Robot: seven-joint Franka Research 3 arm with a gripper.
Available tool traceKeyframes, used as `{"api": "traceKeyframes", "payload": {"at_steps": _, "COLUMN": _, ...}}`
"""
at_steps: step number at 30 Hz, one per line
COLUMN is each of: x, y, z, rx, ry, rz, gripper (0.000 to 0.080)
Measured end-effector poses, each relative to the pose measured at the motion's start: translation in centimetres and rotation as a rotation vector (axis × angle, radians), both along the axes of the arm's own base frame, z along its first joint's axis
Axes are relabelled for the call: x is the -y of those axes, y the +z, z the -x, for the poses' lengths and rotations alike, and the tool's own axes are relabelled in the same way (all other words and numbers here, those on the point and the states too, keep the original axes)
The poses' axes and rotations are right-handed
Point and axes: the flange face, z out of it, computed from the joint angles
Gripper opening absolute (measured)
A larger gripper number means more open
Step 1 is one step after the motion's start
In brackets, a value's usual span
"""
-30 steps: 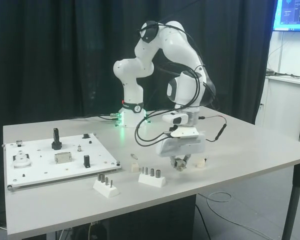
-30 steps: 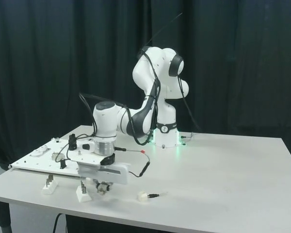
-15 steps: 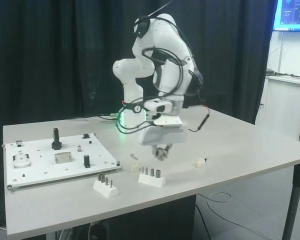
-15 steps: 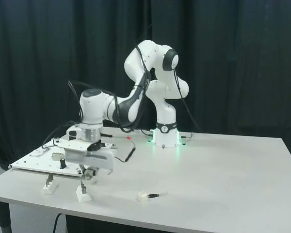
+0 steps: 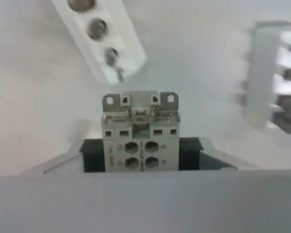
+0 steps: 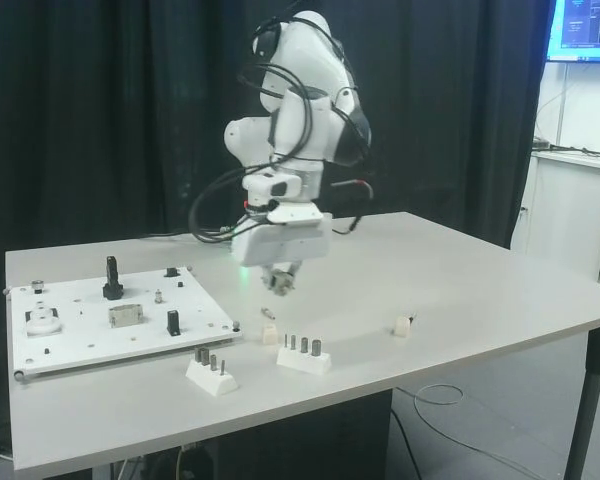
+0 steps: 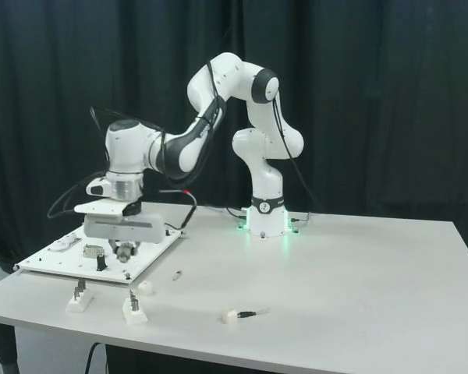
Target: Insert waterproof.
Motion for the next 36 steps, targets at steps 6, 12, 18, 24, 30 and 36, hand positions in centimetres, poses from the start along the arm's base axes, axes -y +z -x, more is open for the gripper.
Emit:
{"api": "traceKeyframes", "payload": {"at_steps": 6, "x": 3.0, "y": 0.9, "z": 1.7, "rx": -0.013, "ry": 0.089, "rz": 0.006, "gripper": 0.0312}}
{"api": "traceKeyframes", "payload": {"at_steps": 12, "x": 6.0, "y": 1.5, "z": 3.4, "rx": -0.033, "ry": 0.188, "rz": 0.014, "gripper": 0.0312}}
{"api": "traceKeyframes", "payload": {"at_steps": 18, "x": 8.8, "y": 1.7, "z": 5.1, "rx": -0.049, "ry": 0.256, "rz": 0.023, "gripper": 0.0312}}
{"api": "traceKeyframes", "payload": {"at_steps": 24, "x": 11.5, "y": 1.6, "z": 6.9, "rx": -0.062, "ry": 0.327, "rz": 0.025, "gripper": 0.0312}}
{"api": "traceKeyframes", "payload": {"at_steps": 30, "x": 14.0, "y": 1.1, "z": 8.8, "rx": -0.074, "ry": 0.411, "rz": 0.015, "gripper": 0.0312}}
{"api": "traceKeyframes", "payload": {"at_steps": 36, "x": 16.0, "y": 0.5, "z": 10.7, "rx": -0.067, "ry": 0.516, "rz": -0.012, "gripper": 0.0312}}
